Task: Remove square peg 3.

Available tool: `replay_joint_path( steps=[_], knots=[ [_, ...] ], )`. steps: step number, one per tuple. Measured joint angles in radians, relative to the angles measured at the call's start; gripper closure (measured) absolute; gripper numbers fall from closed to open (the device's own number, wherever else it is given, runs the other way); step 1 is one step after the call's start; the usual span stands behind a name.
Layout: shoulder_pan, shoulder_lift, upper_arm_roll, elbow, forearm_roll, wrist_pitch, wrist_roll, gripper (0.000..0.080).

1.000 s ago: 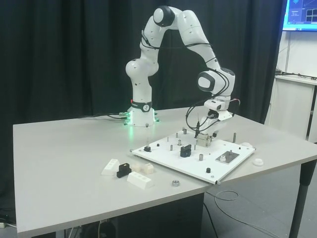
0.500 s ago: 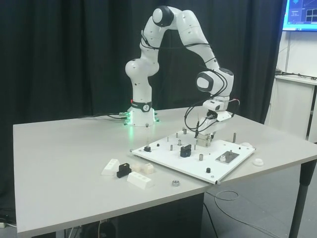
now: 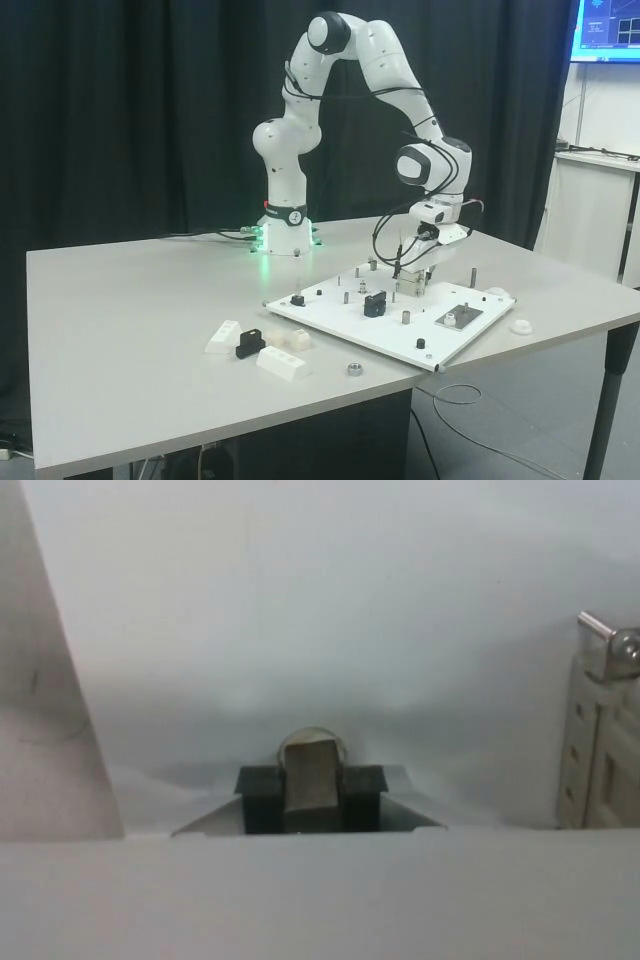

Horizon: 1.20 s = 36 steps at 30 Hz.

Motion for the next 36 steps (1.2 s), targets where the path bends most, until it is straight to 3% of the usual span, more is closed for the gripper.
replay_joint_path(
  steps=[22, 36],
  knots=[
    [-0.009, -0.047, 0.0, 0.002, 0.003, -0.056, 0.003, 0.069],
    [-0.016, -0.119, -0.003, 0.006, 0.003, -0.135, 0.013, 0.069]
  ],
)
